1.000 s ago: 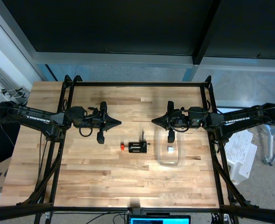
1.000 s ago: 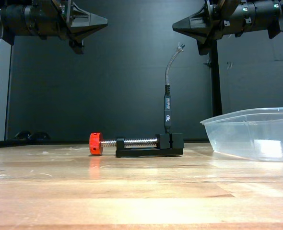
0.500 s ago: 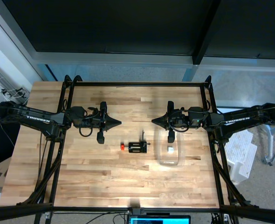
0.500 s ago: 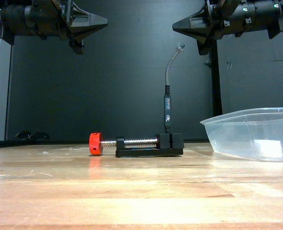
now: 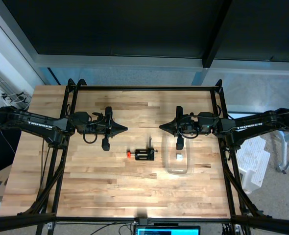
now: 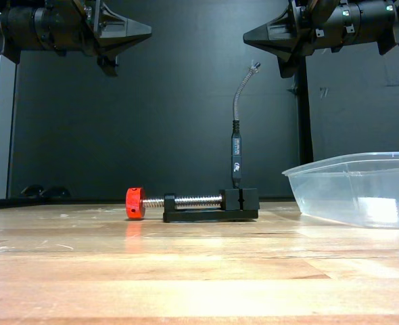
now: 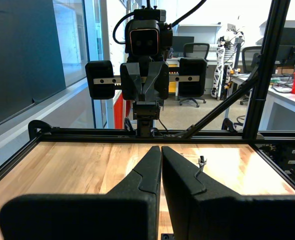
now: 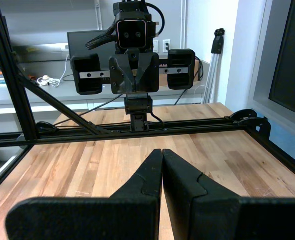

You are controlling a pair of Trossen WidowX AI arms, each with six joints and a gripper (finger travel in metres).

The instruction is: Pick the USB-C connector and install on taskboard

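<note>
Nothing is shifting since a second ago; my left gripper (image 5: 126,129) and right gripper (image 5: 160,127) are hanging high above the table, fingers pressed together on nothing; connector (image 6: 236,156) is standing upright in the taskboard (image 6: 209,215); installation is looking complete, nothing apparently remaining.
</note>
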